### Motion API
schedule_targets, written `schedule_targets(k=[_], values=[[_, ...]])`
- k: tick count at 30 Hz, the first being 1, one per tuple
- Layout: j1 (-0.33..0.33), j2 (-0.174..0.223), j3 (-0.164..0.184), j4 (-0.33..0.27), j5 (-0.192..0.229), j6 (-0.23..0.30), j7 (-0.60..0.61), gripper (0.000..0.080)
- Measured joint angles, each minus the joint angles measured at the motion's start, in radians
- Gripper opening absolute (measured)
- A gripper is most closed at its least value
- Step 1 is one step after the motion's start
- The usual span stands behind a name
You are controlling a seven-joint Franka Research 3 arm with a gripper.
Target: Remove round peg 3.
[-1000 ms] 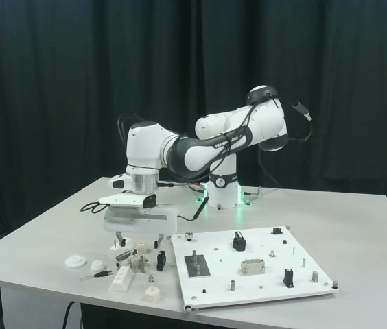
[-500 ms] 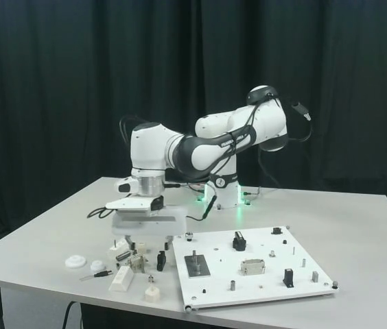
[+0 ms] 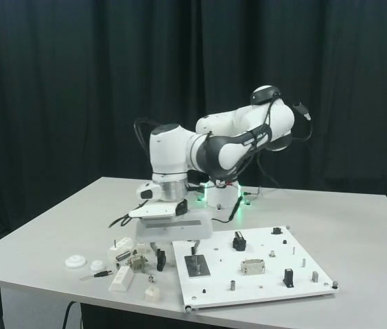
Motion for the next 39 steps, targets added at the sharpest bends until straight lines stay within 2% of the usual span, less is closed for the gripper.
schedule_targets(k=[18,39], values=[[0.068,0.0,0.037,0.056,-0.044,-0.001,0.161,0.08],[0.075,0.0,0.085,0.141,-0.079,0.02,0.291,0.08]])
